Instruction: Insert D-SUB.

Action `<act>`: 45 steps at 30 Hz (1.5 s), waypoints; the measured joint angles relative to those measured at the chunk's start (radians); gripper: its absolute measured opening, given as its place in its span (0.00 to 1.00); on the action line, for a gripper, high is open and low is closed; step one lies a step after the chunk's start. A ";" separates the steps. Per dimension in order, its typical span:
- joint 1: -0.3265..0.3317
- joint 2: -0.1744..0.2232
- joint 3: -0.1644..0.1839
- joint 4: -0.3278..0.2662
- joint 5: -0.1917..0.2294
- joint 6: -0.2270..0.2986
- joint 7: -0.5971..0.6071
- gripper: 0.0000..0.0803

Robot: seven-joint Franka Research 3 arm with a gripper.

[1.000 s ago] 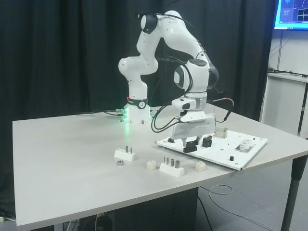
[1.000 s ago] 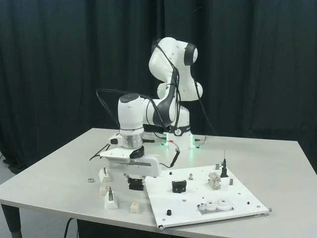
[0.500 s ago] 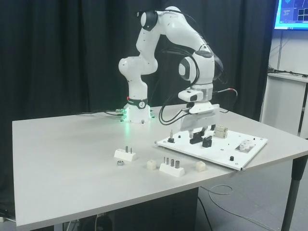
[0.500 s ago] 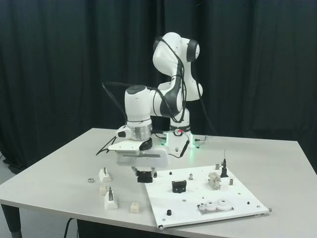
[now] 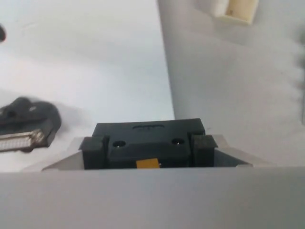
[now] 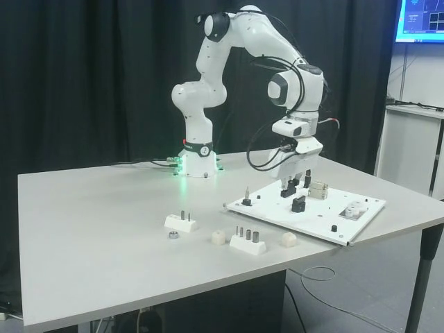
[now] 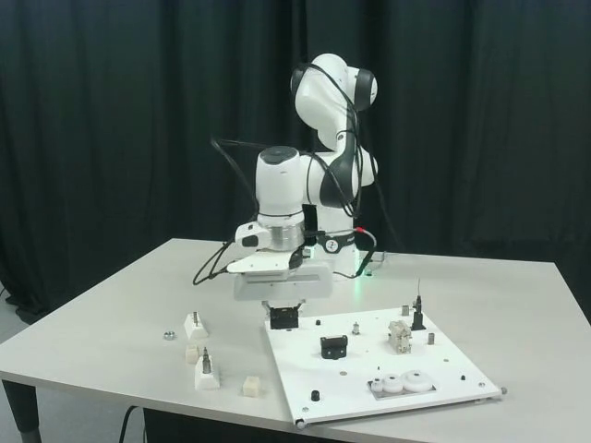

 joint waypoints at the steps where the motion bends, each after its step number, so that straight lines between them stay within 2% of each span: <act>1: 0.003 -0.001 0.000 0.000 -0.001 -0.004 -0.014 0.48; 7: 0.022 -0.010 0.001 -0.012 -0.001 -0.009 -0.086 0.48; 14: 0.048 -0.045 0.006 -0.052 0.000 -0.003 -0.094 0.48; 24: 0.102 -0.118 0.009 -0.146 0.001 0.054 -0.004 0.48; 30: 0.129 -0.149 0.009 -0.195 -0.006 0.087 0.037 0.48; 45: 0.145 -0.158 0.008 -0.229 -0.019 0.101 0.106 0.48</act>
